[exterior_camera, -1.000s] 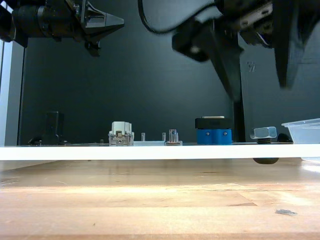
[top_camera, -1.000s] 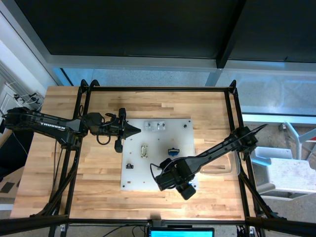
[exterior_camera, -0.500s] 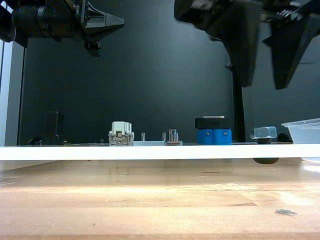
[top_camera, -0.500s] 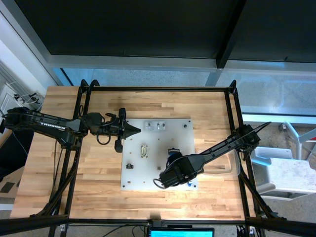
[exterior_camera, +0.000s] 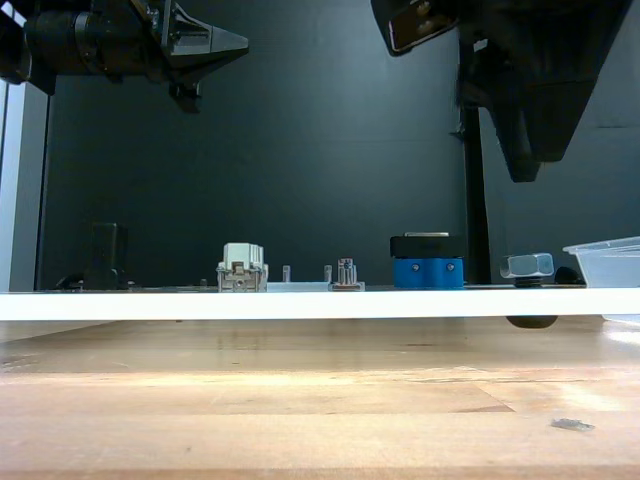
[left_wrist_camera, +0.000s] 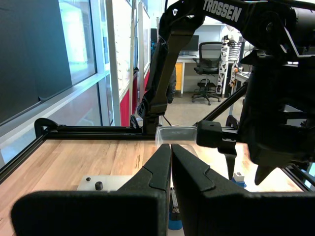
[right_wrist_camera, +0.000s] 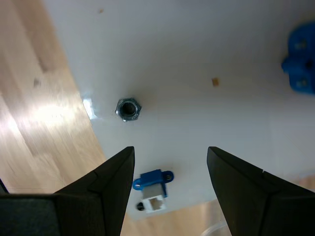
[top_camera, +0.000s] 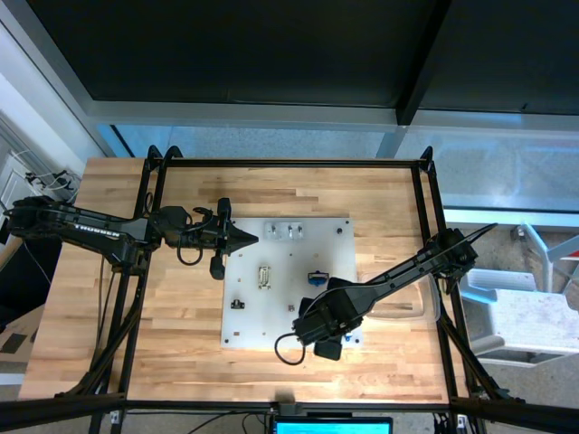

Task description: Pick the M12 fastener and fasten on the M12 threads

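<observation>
The small silver M12 nut (exterior_camera: 527,266) sits on its stud, with a sliver of black rib showing under it, near the near right edge of the white board (top_camera: 244,307). In the right wrist view the nut (right_wrist_camera: 129,109) lies below and clear of my right gripper (right_wrist_camera: 170,148), whose fingers are spread open and empty. That gripper (top_camera: 327,346) hangs high above the stud (exterior_camera: 520,100) and hides the nut in the high view. My left gripper (top_camera: 249,239) is shut and empty, held up over the board's far left edge (exterior_camera: 240,42).
A clear tray (exterior_camera: 610,262) stands right of the board, partly under the right arm (top_camera: 407,312). A blue block (top_camera: 317,278) and a cream connector (top_camera: 264,277) stand mid-board. A small blue connector (right_wrist_camera: 153,179) lies near the nut.
The right gripper has swung and turned above the board's near right corner, staying open. The nut has stayed on its stud. The left arm is unmoved.
</observation>
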Controlling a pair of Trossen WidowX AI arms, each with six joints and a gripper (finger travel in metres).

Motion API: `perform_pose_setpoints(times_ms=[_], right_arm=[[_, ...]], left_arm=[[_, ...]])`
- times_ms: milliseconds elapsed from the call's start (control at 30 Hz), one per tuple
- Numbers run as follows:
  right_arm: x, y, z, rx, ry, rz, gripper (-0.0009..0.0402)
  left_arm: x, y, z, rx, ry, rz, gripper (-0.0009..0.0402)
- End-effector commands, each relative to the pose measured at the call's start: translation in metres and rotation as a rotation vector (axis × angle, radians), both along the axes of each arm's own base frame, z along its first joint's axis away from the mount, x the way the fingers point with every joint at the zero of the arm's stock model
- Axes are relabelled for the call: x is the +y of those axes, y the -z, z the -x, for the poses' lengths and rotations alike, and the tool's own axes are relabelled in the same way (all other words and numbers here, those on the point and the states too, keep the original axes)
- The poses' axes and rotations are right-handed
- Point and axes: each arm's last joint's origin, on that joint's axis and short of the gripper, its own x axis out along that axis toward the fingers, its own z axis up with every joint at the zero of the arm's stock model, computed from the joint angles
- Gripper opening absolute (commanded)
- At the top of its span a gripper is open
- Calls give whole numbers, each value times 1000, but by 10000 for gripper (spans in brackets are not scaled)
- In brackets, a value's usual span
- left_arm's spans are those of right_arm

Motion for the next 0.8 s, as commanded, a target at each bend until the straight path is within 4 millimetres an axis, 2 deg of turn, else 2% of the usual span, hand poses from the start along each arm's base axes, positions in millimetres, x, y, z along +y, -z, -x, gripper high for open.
perform_pose_setpoints(times_ms=[33,300,400,533,767,800], right_arm=[[2,0,-3,-35,-75,-10,204],[2,3,-7,-70,-105,-21,203],[-1,6,-9,-72,-102,-21,187],[-2,10,-8,-62,-105,-15,137],[-3,13,-7,-53,-152,-7,1],[-3,13,-7,-54,-159,-7,-4]], left_arm=[[0,0,0,0,0,0,0],[0,0,0,0,0,0,0],[0,0,0,0,0,0,0],[0,0,0,0,0,0,0],[0,0,0,0,0,0,0],[0,0,0,0,0,0,0]])
